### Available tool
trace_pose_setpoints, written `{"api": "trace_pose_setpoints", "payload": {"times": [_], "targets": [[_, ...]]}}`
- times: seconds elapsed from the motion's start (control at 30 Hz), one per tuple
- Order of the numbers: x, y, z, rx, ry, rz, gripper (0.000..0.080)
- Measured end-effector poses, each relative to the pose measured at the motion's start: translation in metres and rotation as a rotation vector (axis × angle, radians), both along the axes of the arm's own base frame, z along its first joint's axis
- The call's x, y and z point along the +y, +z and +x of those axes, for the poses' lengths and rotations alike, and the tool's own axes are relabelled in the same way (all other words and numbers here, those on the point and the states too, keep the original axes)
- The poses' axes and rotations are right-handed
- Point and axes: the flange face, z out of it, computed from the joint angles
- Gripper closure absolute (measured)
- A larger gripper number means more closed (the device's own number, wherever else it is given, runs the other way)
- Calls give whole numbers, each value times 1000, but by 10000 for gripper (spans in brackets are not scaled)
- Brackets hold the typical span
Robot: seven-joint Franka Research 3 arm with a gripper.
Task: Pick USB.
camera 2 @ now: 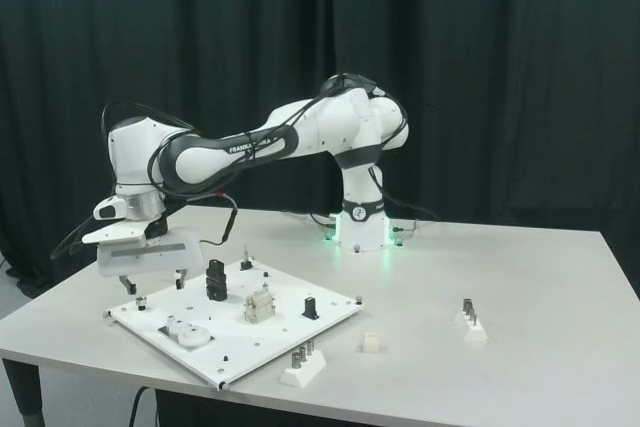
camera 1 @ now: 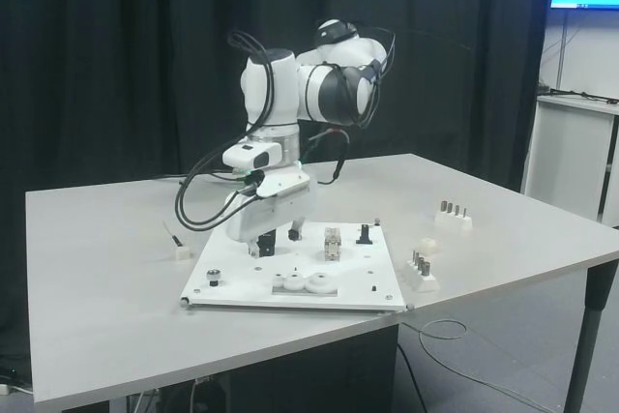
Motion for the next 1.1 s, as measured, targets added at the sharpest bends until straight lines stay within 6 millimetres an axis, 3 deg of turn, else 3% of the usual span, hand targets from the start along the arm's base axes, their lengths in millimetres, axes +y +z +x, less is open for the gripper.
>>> {"api": "trace_pose_setpoints", "payload": {"times": [0.27, 0.5, 0.8, 1.1], "targets": [[-6, 15, -5, 6, -20, -9, 3], [-23, 39, -19, 15, -53, -34, 3], [-57, 63, -50, 48, -94, -64, 3], [-96, 69, -92, 74, -124, -61, 3]]}}
